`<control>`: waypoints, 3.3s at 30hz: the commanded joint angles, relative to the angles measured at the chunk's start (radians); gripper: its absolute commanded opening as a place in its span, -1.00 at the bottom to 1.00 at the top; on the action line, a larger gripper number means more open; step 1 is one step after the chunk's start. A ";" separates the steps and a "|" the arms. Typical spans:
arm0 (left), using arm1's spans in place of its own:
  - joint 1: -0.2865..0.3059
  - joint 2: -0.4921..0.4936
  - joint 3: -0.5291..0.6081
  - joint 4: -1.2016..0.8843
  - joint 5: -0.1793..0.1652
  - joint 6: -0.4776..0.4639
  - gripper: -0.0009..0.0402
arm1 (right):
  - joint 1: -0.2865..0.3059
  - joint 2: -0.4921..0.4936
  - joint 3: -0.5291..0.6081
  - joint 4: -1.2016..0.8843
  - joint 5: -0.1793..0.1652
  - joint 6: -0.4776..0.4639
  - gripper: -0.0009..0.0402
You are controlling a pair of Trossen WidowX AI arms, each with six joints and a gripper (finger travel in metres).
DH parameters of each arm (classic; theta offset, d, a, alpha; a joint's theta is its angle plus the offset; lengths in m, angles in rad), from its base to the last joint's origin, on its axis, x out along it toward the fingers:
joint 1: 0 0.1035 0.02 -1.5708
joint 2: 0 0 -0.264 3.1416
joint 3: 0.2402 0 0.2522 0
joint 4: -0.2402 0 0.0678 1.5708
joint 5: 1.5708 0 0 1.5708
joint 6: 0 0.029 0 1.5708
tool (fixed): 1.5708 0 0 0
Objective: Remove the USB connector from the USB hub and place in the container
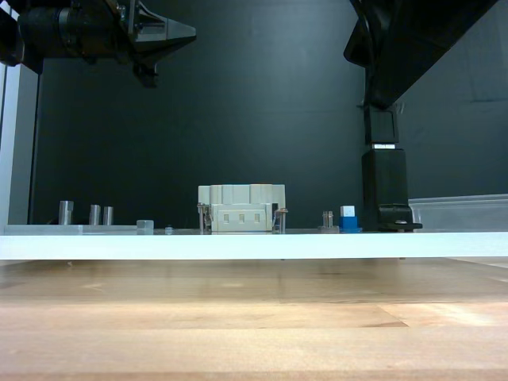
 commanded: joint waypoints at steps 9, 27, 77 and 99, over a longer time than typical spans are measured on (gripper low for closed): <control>0.000 0.000 0.000 0.000 0.000 0.000 -0.95 | -0.010 0.000 0.000 -0.005 0.005 -0.010 -0.95; 0.000 0.000 0.000 0.000 0.000 0.000 -0.95 | -0.047 0.084 0.163 -0.146 -0.047 -0.137 -0.96; 0.000 0.000 0.000 0.000 0.000 0.000 -0.95 | 0.040 -0.130 -0.167 0.160 0.064 -0.023 -0.96; 0.000 0.000 0.000 0.000 0.000 0.000 -0.95 | -0.016 -0.314 -0.175 -0.050 0.003 -0.019 -0.96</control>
